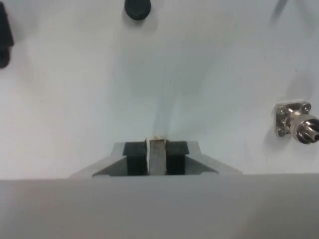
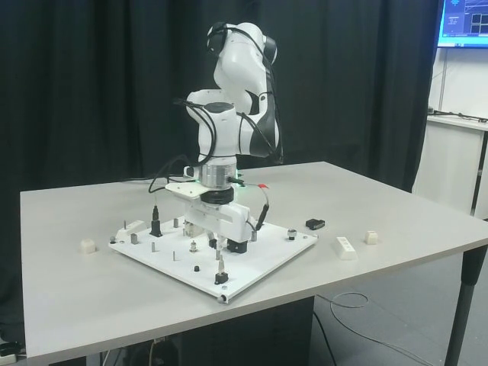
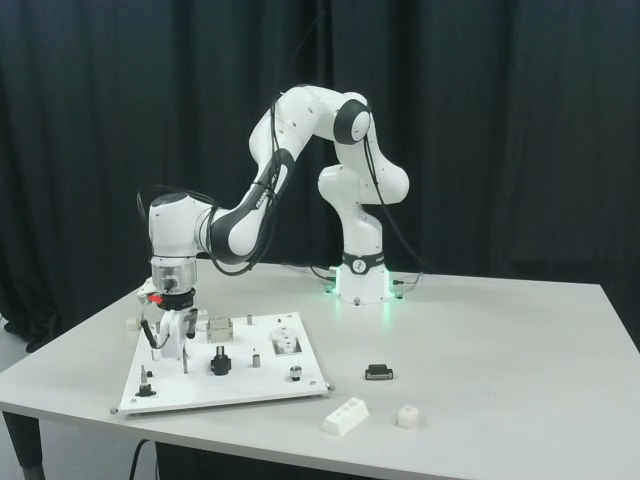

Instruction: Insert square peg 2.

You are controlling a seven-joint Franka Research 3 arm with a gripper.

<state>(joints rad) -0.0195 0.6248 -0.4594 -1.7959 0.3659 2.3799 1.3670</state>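
In the wrist view my gripper [image 1: 157, 155] is shut on a thin grey square peg [image 1: 157, 158], which stands upright between the two black pads [image 1: 133, 157]. The peg's tip hangs just above the white board [image 1: 164, 74], over a bare patch with no hole that I can see. From the first room view the gripper [image 2: 215, 245] is low over the middle of the board [image 2: 263, 259]. The second room view places the gripper [image 3: 172, 340] over the board's [image 3: 250, 385] left part.
The board carries a black knob [image 1: 137, 9], a metal screw connector [image 1: 299, 124], a black post [image 2: 155, 225] and a peg on a black base [image 2: 221, 274]. On the grey table lie white blocks [image 2: 345, 246] [image 2: 88, 245] and a small black part [image 2: 315, 224].
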